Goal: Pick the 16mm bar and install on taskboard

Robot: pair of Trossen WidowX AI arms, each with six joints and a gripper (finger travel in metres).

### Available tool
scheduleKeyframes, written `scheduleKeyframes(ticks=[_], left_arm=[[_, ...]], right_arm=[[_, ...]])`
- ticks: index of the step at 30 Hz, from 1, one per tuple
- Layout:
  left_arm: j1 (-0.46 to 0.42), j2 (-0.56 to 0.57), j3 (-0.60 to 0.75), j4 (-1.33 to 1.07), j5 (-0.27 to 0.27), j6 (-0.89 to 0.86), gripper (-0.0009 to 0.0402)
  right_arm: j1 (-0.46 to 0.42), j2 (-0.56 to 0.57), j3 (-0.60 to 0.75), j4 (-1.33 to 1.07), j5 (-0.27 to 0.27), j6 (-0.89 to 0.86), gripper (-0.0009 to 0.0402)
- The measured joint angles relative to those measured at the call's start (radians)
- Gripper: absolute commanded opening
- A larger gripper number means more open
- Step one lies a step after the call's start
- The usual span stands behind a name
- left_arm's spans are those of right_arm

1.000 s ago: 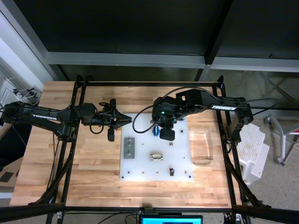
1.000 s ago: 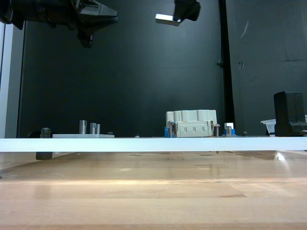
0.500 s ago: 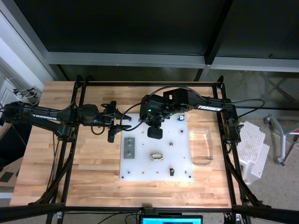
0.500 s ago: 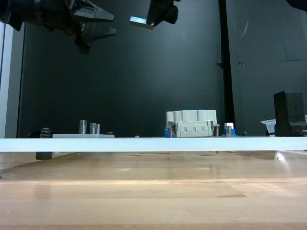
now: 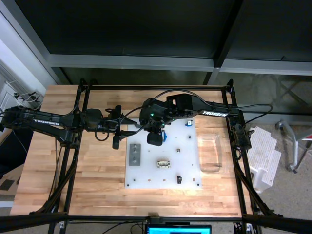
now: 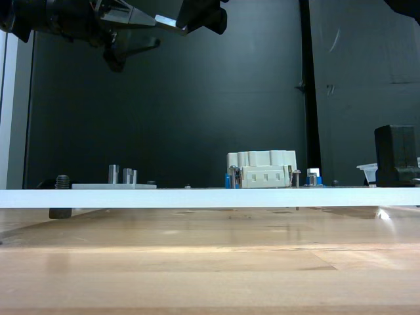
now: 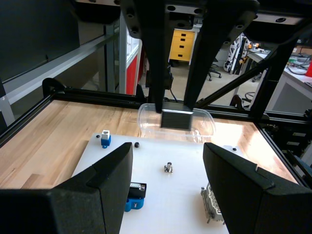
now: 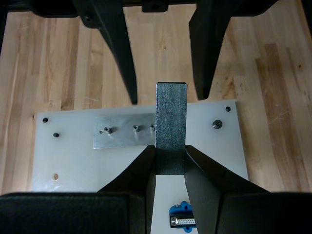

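High view: the left gripper (image 5: 126, 127) and the right gripper (image 5: 140, 126) meet tip to tip above the far left corner of the board (image 5: 161, 181), which lies on the desk (image 5: 92, 180). A clear bin (image 5: 210, 155) stands well apart from both, at the board's right edge.

Low view: the right fingers (image 6: 197, 13) pinch the bar (image 6: 167, 21) high above the board. The bar is slightly tilted, and its free end reaches the tip of the upper left finger; I cannot tell whether they touch. The left fingers (image 6: 131, 14) are spread, one above the other. Far below them a plate (image 6: 115, 186) with short pins rests on the board.

Left wrist view: the left fingers are spread wide and hold nothing. Just ahead of their tips, in line with the gap between them, the bar's end face shows, clamped between the right fingers. The bin lies beyond it and the board beneath.

Right wrist view: the right fingers press on both sides of the bar, which juts straight out from them. Its far end sits in the gap between the spread left fingers, apart from each. The plate lies beneath it.
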Motion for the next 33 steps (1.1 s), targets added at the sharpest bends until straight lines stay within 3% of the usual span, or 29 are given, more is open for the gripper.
scheduleKeyframes(ticks=[21,33], left_arm=[[0.000,0.005,0.066,-0.060,-0.014,0.038,0.0198],[0.000,0.097,0.116,-0.063,-0.014,0.067,0.0181]], right_arm=[[-0.011,0.000,-0.005,0.023,-0.006,-0.013,0.0016],[-0.014,-0.001,-0.005,0.019,-0.014,-0.022,0.0016]])
